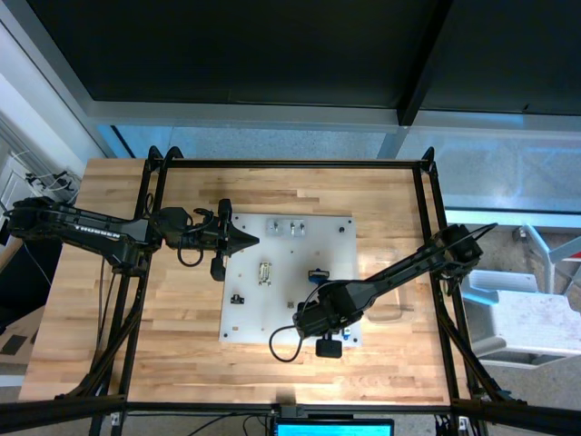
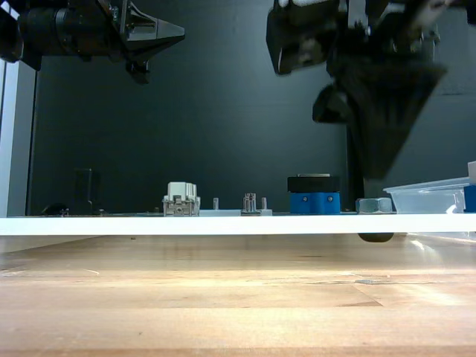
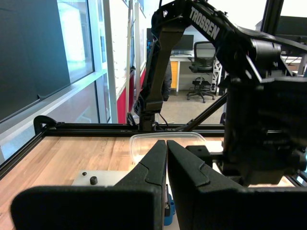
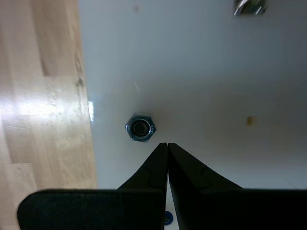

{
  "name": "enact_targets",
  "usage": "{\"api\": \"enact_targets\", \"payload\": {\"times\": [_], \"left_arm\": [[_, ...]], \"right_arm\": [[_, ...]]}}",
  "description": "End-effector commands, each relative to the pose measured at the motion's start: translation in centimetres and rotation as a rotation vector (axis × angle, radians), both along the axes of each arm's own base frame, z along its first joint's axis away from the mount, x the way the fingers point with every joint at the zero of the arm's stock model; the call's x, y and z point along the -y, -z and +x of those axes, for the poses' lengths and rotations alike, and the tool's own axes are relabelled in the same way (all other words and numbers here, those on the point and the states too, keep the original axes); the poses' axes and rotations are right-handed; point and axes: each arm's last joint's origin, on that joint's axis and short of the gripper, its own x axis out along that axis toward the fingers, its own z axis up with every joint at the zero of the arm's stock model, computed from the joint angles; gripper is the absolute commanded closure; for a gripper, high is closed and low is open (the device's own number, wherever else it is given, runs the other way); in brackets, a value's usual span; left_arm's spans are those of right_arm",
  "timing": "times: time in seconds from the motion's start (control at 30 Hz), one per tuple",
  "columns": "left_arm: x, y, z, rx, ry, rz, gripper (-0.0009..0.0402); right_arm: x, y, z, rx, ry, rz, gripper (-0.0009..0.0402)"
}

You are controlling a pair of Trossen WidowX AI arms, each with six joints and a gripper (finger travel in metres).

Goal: Pick the M12 fastener and fasten on the M12 threads

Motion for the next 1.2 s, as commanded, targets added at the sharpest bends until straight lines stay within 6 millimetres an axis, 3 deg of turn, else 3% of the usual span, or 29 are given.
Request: {"api": "enact_targets", "payload": {"times": [0.03,0.43,0.7,1.2], "left_arm": [[0.0,0.0,0.0,0.0,0.0,0.0,0.0393],[0.0,0.0,0.0,0.0,0.0,0.0,0.0393],[0.0,0.0,0.0,0.0,0.0,0.0,0.0393],[0.0,0.0,0.0,0.0,0.0,0.0,0.0393]], "right_arm": [[-0.1,0.9,0.2,-0.014,0.003,-0.019,0.0393],[-0.3,1.3,0.5,0.001,0.024,-0.009,0.0393],[-0.8,1.2,0.3,-0.059,-0.047,0.141,0.0393],[-0.6,-0.1,-0.1,-0.024,-0.038,0.115,0.0393]]}}
